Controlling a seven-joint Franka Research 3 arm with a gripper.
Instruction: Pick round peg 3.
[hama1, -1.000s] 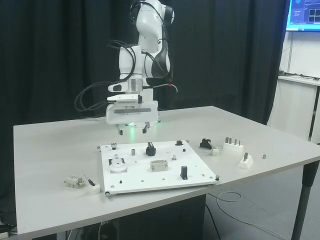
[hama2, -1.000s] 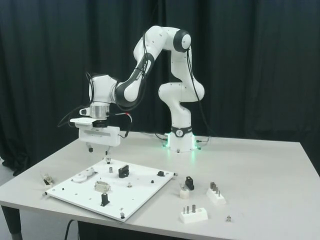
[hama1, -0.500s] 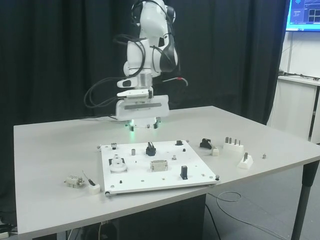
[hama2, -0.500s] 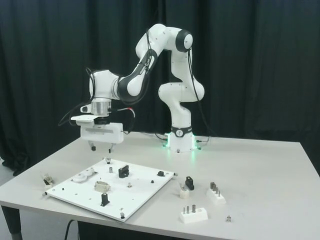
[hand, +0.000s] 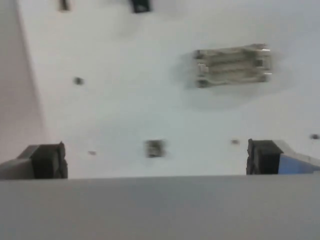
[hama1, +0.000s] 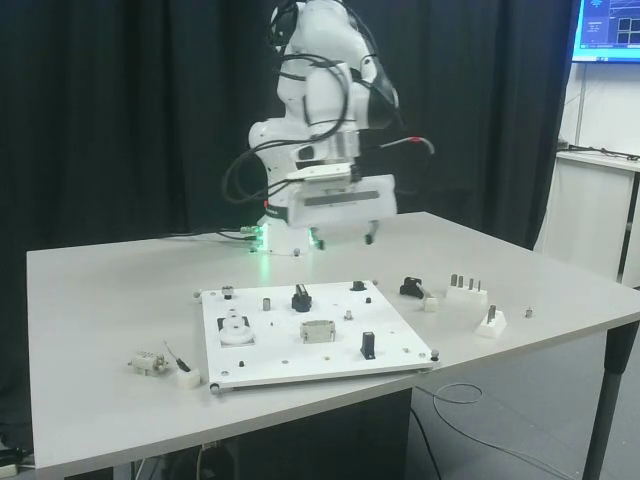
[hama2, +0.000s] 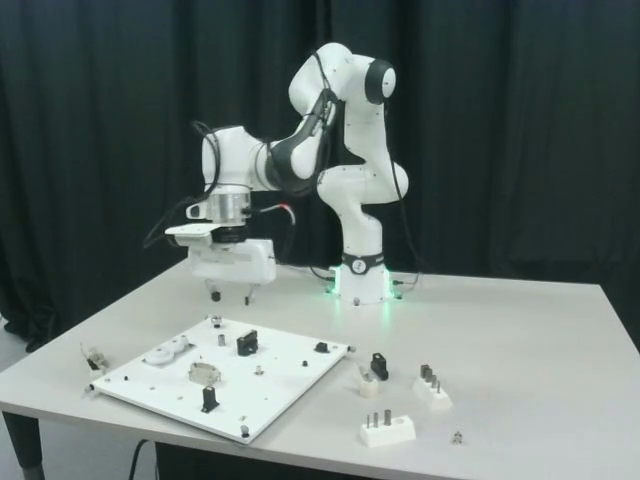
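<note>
Pincer open, fingers spread wide with nothing held between them. Now hanging in the air over the far edge of the white assembly board, no longer above the corner it hovered over a second ago. Carried sideways along that far edge by the white arm over the last second and lifted a little higher above the grey table. Arm's upper links swung round with it. Seen from the wrist: below the pincer, the board surface, with a grey connector housing lying flat out ahead of the fingertips, and a small stud standing on the board far beneath, between the two fingers in the picture. Upright pegs planted in a white holder on the table, well apart from the pincer, off beyond the board's end toward which it has travelled, and lower down. Round peg 3 presumably one of these; which one, impossible to tell. Holder, pegs, board and the loose parts on the table all unmoved since the earlier pictures.
</note>
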